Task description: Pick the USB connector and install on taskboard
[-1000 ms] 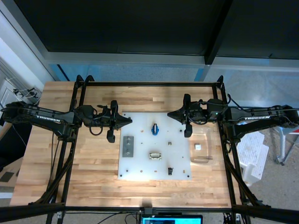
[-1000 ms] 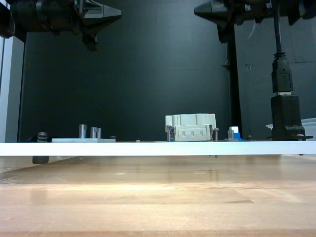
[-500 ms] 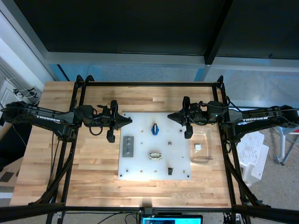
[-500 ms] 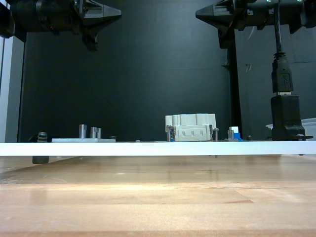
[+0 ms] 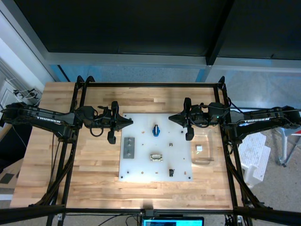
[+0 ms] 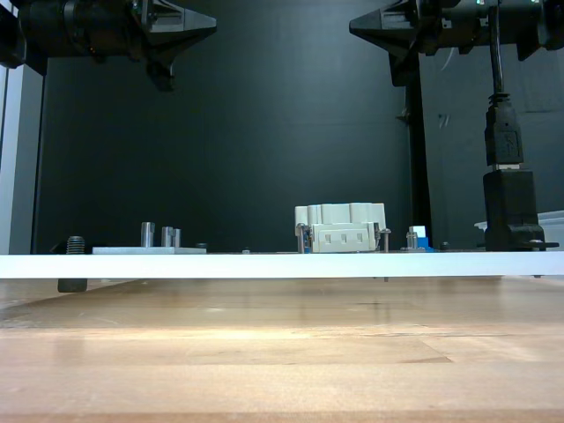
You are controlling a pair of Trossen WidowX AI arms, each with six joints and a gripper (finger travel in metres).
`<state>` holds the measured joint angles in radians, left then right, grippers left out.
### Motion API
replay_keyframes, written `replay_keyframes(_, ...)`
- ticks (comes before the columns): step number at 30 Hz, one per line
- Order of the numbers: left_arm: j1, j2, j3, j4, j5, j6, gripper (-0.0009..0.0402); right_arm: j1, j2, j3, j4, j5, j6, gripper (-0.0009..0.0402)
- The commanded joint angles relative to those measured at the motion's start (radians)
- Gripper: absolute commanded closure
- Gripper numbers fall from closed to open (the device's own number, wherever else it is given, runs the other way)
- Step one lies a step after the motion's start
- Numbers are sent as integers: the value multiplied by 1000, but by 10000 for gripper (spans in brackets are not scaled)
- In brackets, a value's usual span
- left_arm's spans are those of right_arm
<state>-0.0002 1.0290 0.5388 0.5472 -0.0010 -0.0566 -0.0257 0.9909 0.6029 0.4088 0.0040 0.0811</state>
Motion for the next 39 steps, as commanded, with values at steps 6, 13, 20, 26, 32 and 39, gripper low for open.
replay_keyframes(6, 0, 0, 0, 0, 0, 0, 393, 2, 0, -2, 2, 2, -11, 393)
replay_keyframes(13, 0, 0, 0, 0, 0, 0, 393, 4, 0, -5, 8, 2, -11, 393)
replay_keyframes(20, 0, 0, 0, 0, 0, 0, 393, 6, 0, -6, 3, 3, -11, 393)
replay_keyframes(26, 0, 0, 0, 0, 0, 0, 393, 9, 1, -6, 2, 3, -10, 393)
replay_keyframes(32, 0, 0, 0, 0, 0, 0, 393, 12, 19, -6, 19, 3, -8, 393)
replay_keyframes(39, 0, 0, 0, 0, 0, 0, 393, 15, 19, -6, 21, 3, -8, 393)
